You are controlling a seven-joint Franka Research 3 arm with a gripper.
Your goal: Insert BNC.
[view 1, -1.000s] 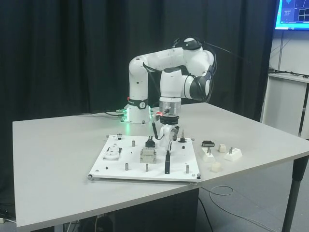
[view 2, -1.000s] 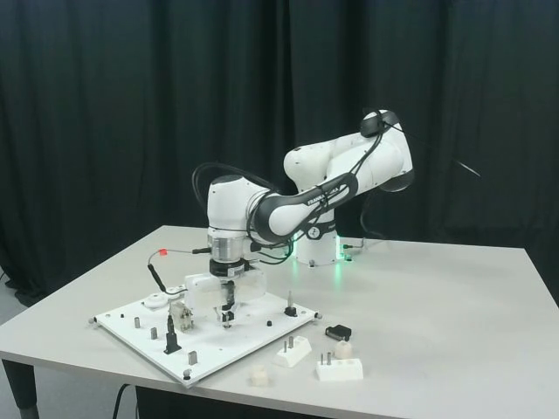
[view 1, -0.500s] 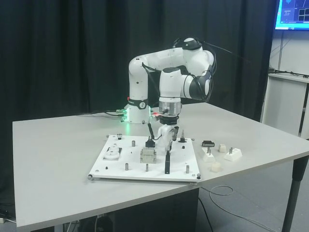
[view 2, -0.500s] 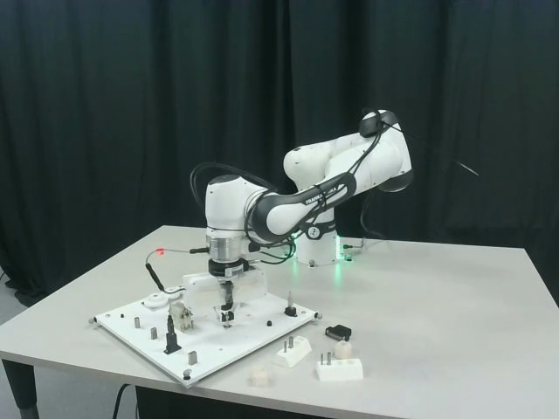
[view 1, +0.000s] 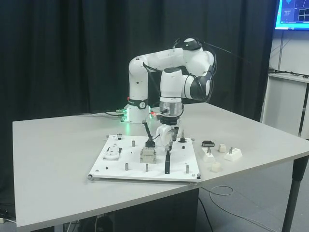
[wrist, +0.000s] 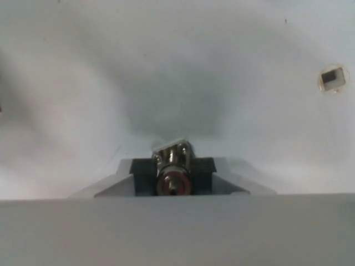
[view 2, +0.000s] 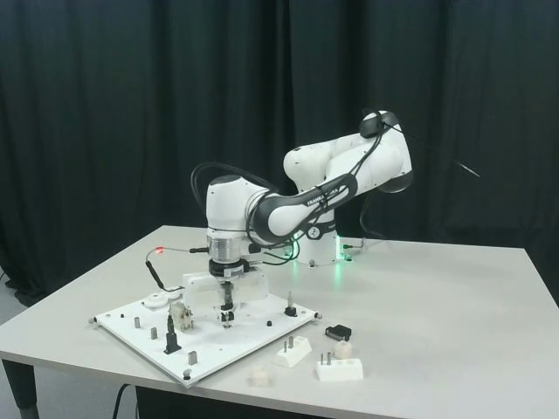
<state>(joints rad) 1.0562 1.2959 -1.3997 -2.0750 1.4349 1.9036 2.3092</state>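
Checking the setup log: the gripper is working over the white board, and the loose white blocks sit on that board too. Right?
Not quite. The gripper is over the white board, but the loose white blocks sit on the grey table beside it, as the second room view shows.

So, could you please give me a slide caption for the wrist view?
Wrist view: BNC connector at the gripper, above the white board.

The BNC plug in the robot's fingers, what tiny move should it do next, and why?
Probably ease straight down a little. In the wrist view the metal BNC connector is held in the gripper and points at bare white board. The room views show the gripper low over the white board, near the board's centre. Whether a socket sits right under it cannot be seen, so go slowly.
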